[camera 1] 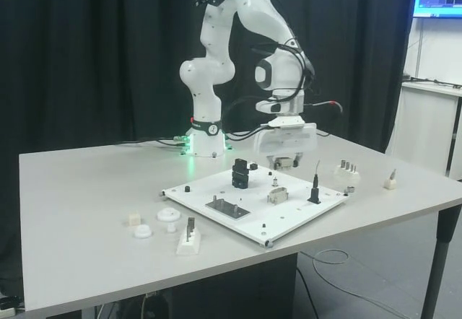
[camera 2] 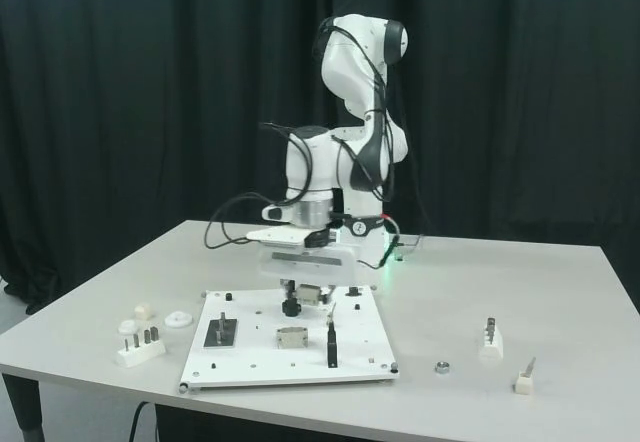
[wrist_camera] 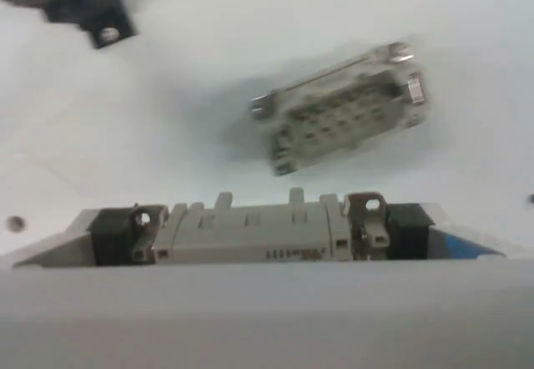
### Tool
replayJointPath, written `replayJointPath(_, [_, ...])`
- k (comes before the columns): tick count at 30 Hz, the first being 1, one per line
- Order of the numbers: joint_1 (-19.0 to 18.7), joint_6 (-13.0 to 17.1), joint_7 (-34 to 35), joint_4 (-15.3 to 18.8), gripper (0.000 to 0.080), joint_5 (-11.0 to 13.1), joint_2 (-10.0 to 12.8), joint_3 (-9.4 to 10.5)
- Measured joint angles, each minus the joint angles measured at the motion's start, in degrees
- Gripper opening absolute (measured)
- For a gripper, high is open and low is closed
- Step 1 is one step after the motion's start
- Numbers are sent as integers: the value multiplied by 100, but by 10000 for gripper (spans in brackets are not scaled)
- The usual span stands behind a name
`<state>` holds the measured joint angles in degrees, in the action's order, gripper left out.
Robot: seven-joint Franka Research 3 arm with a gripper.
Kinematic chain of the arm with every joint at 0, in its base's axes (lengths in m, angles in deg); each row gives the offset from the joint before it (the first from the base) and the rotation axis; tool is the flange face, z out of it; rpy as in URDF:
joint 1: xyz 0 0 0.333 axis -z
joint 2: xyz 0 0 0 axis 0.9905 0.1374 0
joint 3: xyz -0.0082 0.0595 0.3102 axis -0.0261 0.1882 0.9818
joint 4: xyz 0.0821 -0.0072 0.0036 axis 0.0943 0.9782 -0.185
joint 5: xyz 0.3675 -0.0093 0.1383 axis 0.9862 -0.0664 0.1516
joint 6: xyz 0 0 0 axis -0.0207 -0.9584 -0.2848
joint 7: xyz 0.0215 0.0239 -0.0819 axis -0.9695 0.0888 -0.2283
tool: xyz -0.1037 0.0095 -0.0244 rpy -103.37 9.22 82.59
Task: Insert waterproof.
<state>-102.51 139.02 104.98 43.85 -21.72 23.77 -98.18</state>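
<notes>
above the white board (camera 1: 289, 218) i see my hand (wrist_camera: 263, 240) clenched on the waterproof plug (wrist_camera: 250, 234), its socket (wrist_camera: 346, 114) lying apart below.

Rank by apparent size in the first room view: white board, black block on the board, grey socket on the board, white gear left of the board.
1. white board
2. black block
3. grey socket and white gear: look alike; the gear sits nearer the camera, so no ranking.
</notes>
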Motion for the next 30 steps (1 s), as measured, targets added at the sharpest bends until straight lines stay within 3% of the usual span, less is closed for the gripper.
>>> replayJointPath(12, [334,-35,-1308,-146,623,439,142,0])
replayJointPath(22, [392,-120,-2071,-453,623,732,516,1])
replayJointPath(30, [435,-350,-2397,-805,623,821,830,1])
